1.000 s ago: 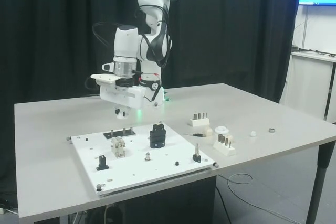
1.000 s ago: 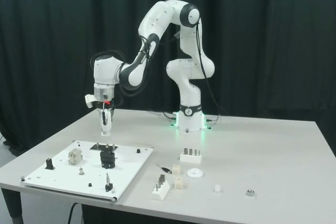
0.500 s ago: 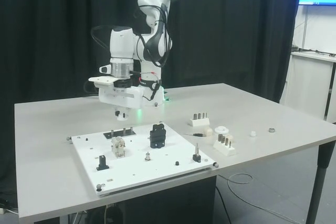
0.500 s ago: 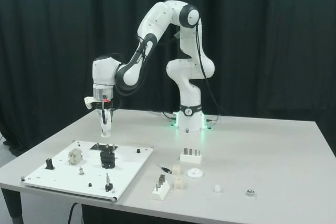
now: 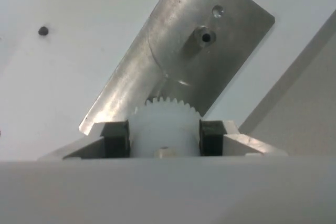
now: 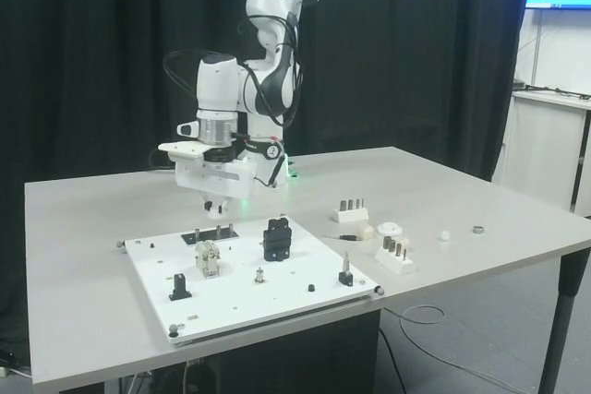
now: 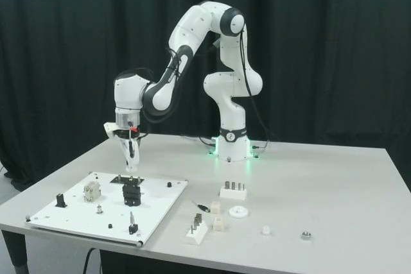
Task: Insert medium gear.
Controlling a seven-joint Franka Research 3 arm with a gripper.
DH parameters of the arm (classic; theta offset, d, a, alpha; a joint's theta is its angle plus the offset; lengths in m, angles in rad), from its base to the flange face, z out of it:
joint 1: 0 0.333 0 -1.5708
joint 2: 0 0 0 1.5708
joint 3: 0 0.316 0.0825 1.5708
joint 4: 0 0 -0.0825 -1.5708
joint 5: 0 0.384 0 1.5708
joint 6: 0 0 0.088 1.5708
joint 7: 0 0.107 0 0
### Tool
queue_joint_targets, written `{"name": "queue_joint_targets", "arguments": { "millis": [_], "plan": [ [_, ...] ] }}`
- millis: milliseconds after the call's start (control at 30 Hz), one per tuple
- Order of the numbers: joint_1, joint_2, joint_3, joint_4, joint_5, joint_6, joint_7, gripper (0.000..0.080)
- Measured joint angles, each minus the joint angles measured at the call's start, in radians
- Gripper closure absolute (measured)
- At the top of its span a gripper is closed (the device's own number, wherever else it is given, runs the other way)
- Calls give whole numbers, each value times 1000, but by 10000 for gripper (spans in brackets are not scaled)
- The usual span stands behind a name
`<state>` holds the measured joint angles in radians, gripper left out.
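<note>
Gripper [image 5: 164,139] pinches white medium gear [image 5: 164,124] edgewise; axle bore faces sideways.

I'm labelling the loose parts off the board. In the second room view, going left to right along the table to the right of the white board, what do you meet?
White peg block → white peg holder → white gear → small white cap → small grey nut.

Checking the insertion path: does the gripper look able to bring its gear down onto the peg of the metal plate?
Probably yes. The gripper is shut on the white gear, hanging above the metal plate, and nothing lies between the gear and the peg.
</note>
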<state>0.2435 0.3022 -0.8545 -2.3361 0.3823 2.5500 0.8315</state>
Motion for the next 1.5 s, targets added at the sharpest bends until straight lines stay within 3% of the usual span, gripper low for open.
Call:
{"name": "queue_joint_targets", "arguments": {
  "millis": [500,1500],
  "plan": [
    [0,33,11,0,6,7,0,519],
    [-3,58,27,-8,43,39,-3,519]
  ]
}}
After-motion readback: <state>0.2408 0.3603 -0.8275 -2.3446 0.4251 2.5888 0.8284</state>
